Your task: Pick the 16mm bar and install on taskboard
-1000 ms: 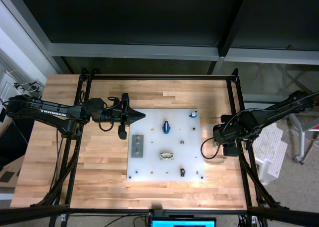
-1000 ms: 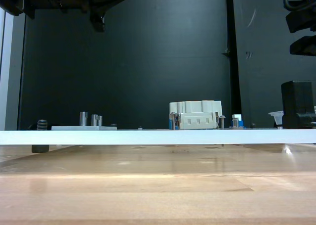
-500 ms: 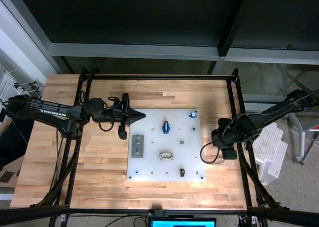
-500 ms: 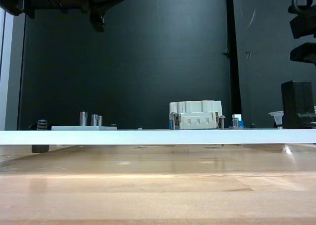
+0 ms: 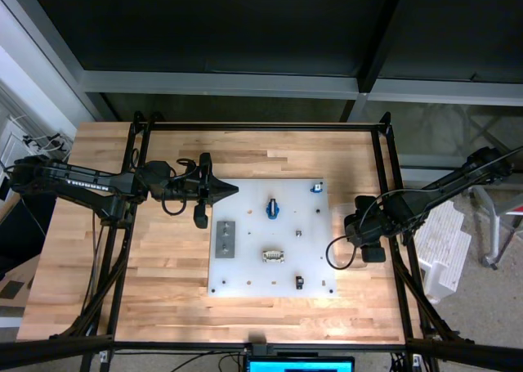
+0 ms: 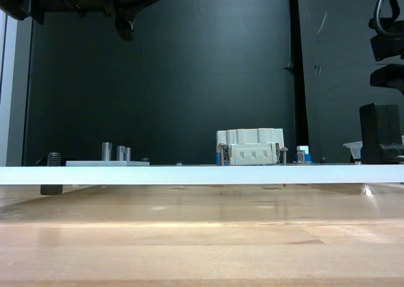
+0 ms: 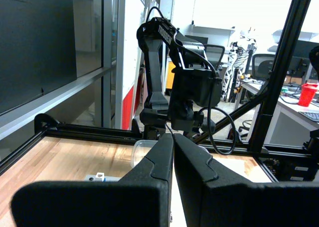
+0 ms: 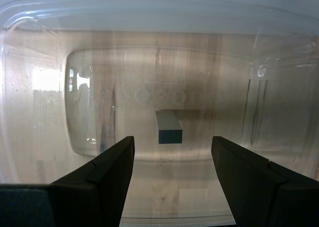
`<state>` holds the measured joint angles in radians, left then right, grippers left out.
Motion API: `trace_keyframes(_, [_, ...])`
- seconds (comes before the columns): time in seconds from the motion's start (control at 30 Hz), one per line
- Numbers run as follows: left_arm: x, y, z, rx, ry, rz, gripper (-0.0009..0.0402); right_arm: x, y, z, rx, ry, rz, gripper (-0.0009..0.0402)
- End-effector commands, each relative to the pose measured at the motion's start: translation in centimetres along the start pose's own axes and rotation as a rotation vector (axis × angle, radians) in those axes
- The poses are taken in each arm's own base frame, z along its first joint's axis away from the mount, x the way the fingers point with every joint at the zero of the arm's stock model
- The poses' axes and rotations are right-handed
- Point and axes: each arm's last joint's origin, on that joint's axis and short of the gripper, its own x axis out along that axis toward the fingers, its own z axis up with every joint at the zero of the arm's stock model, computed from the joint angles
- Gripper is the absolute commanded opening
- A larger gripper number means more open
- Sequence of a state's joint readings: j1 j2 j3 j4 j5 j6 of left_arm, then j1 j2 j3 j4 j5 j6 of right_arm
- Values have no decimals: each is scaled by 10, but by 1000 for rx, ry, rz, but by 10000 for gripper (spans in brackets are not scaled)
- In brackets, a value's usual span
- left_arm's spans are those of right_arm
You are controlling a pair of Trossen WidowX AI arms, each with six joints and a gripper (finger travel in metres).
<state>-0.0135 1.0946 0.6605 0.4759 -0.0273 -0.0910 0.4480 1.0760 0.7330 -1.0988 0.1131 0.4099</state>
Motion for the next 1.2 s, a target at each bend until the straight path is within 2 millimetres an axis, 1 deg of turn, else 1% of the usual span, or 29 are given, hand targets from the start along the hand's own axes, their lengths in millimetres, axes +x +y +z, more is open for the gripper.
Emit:
trace_keyframes(0.03, [0, 0, 0, 0, 0, 0, 0, 4, 1, -1, -4, 0, 0, 211])
trace_keyframes(0.57, [0, 0, 0, 0, 0, 0, 0, 31, 4, -5, -9, -27, 14, 208])
trace_keyframes(1.2, [0, 0, 0, 0, 0, 0, 0, 34, 3, -8, -13, -21, 7, 208])
